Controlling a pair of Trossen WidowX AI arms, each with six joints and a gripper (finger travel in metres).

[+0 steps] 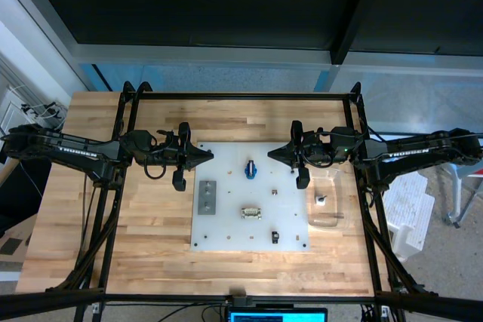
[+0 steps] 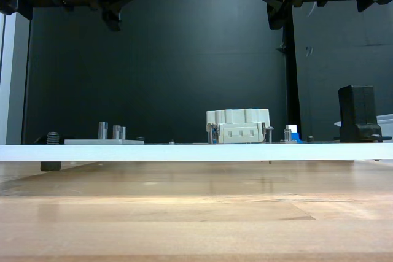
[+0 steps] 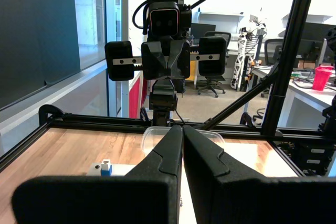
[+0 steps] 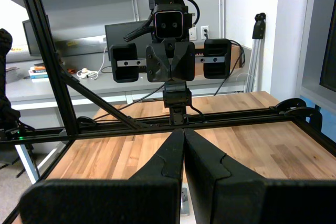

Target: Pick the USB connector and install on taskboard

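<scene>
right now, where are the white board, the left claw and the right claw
white board (image 1: 226, 235): high view, bare near-left patch.
left claw (image 1: 210, 155): high view, shut fingertips, over the board's far left corner.
right claw (image 1: 270, 153): high view, shut fingertips, over the board's far right part.

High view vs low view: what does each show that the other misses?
High only: the small white square piece in the clear plastic tray, right of the flat white taskboard. Low only: the gap under the board's edge above the wooden table. Both: the beige metal connector, the small black socket, and the left gripper and right gripper, shut, high over the board's far edge.
</scene>
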